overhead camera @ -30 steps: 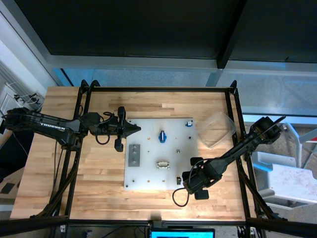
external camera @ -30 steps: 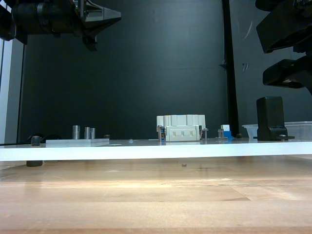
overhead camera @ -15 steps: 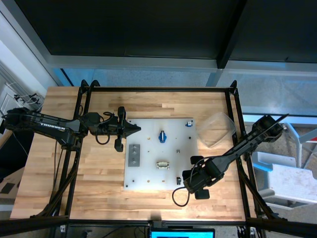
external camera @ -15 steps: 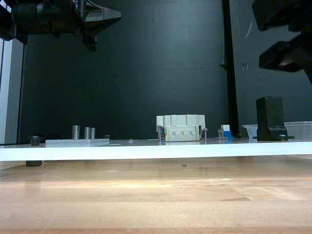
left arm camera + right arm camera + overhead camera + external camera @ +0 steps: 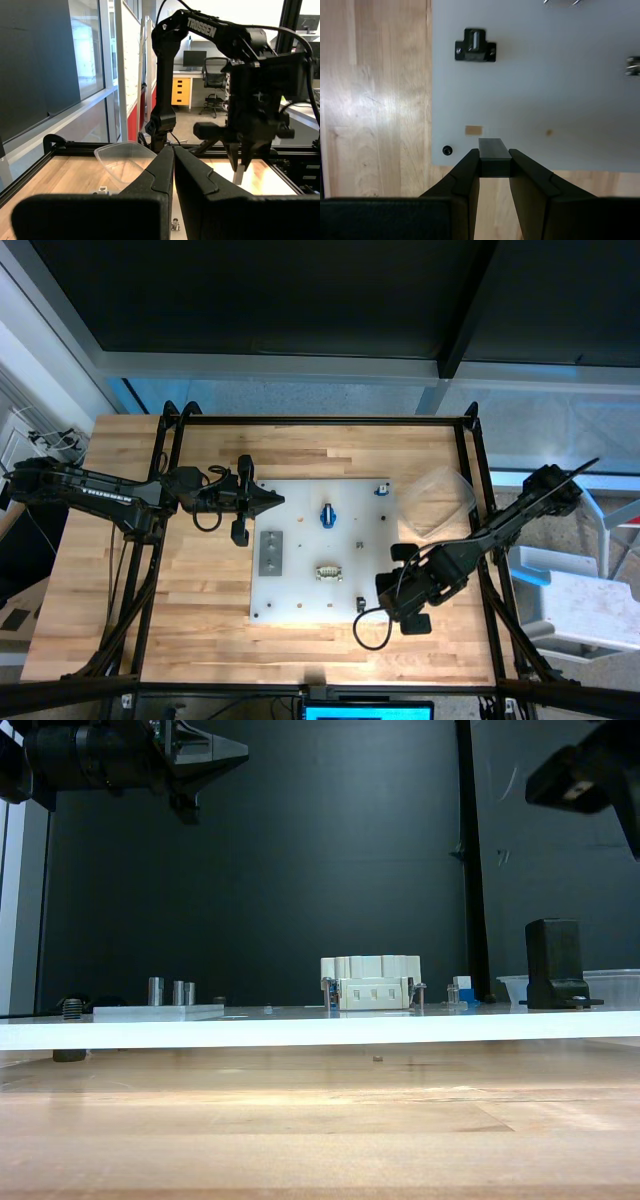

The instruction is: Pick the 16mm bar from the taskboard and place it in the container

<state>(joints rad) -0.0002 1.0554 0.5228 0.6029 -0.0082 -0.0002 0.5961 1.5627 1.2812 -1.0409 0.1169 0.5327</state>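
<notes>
**A:** What sort of place is this?

**B:** A pale wooden surface [image 5: 200, 590] inside a black frame [image 5: 320, 421], with a dark wall beyond the taskboard [image 5: 300, 540]. The left wrist view looks past the taskboard into an office with desks and a chair.

**A:** Anything you can't make out?

**B:** The low view cuts off most of the right tool [image 5: 495, 162]. There, a black fitting [image 5: 555, 965] at the taskboard's near right corner covers part of the container [image 5: 436, 502]. I cannot tell how long the bar [image 5: 494, 148] is.

**A:** Where is the bar?

**B:** Pinched between the right tool's narrow fingers [image 5: 470, 170], above the taskboard's near edge and beside a small tan slot [image 5: 473, 130]. The container sits just off the taskboard's far right corner. The left tool [image 5: 173, 150] hangs over the far left corner with its fingers pressed together. A grey block [image 5: 271, 552] and a blue knob [image 5: 327, 514] stand on the taskboard, well apart from the bar.
</notes>
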